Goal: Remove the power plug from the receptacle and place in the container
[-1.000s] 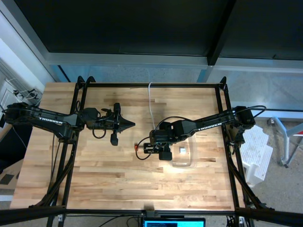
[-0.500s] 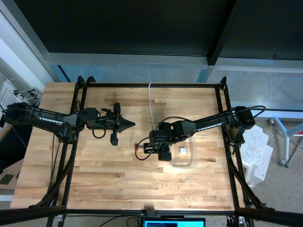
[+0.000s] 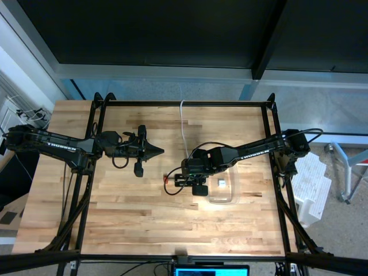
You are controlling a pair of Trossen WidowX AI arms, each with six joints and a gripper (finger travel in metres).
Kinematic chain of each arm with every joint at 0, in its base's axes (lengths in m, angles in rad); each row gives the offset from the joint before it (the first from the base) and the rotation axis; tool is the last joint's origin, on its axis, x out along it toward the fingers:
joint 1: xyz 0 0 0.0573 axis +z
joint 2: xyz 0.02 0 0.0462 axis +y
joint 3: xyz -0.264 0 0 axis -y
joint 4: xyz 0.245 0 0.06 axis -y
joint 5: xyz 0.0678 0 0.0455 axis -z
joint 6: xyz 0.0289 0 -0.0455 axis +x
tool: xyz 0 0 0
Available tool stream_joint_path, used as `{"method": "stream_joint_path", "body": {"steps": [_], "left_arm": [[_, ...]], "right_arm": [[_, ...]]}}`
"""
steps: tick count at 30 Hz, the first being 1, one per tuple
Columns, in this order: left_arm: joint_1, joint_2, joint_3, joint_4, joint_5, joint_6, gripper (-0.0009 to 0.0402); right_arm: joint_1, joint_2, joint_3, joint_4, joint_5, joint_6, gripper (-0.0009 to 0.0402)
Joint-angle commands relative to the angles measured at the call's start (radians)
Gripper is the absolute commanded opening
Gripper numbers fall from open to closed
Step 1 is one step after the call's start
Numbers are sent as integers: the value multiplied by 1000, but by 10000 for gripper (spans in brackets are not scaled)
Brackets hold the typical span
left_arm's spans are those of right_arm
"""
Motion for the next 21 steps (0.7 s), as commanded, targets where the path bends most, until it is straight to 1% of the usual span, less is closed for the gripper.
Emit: {"method": "stream_joint_path", "body": {"steps": [1, 5, 21], "left_arm": [[0, 0, 0, 0, 0, 0, 0], [0, 0, 0, 0, 0, 0, 0], [0, 0, 0, 0, 0, 0, 0]], "right_arm": [[0, -1, 0, 1, 1, 2, 6], [0, -1, 0, 1, 1, 2, -2], [0, -18, 8, -10, 2, 8, 0]]}}
